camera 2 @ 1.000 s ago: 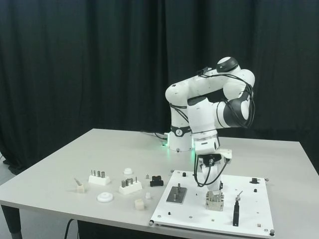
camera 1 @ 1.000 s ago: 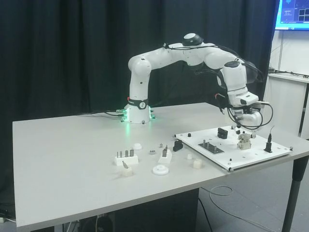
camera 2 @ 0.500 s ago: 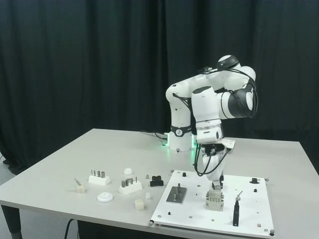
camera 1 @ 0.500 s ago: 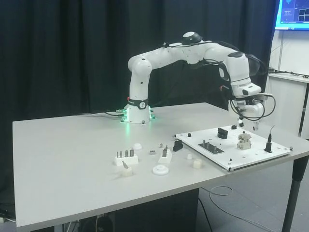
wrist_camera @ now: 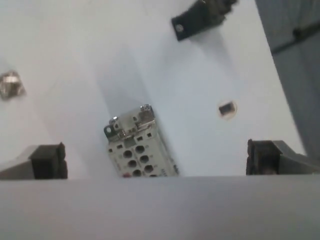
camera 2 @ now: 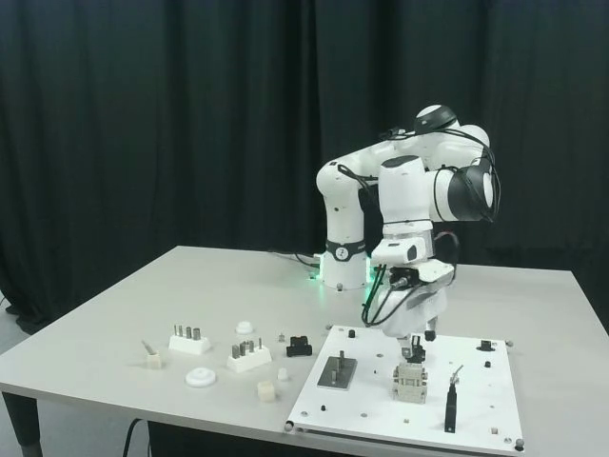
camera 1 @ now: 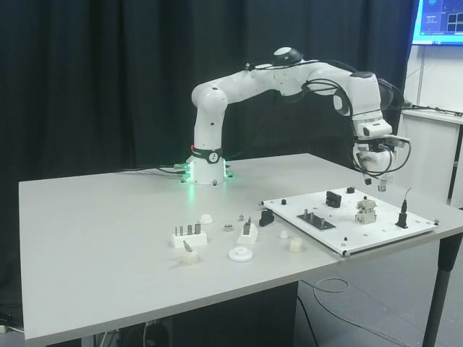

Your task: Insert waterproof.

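My gripper (wrist_camera: 156,159) above white board (camera 2: 481,405), fingers spread apart, holding nothing. Waterproof connector (wrist_camera: 137,144) upright on board, directly under me, between fingertips in wrist view, not touched.

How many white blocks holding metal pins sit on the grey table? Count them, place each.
3: long white pin block mid-table; second white pin block beside the black part; small white pin block nearest the front edge.

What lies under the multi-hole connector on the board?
The connector stands on the white board. What lies directly beneath it is covered, and the pincer's body hides its near end.
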### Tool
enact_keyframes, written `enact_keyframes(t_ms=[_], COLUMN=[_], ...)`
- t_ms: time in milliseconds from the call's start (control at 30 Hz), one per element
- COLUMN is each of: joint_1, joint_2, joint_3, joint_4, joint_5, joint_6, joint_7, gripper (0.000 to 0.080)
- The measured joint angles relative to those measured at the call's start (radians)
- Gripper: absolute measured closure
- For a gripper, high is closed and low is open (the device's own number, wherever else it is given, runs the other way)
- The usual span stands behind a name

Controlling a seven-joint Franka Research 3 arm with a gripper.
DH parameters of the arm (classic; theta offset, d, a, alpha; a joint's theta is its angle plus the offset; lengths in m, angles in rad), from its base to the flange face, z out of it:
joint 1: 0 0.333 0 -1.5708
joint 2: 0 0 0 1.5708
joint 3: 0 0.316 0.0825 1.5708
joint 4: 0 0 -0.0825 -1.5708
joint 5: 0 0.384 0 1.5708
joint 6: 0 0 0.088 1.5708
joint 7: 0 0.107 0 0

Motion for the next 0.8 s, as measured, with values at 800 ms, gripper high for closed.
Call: enact_keyframes(t_ms=[800], joint_1=[0.019], joint_2=[0.007], joint_3=[0.020], joint_4=[0.010], joint_5=[-0.036], joint_6=[-0.004], joint_7=[0.585], gripper=[0.0003])
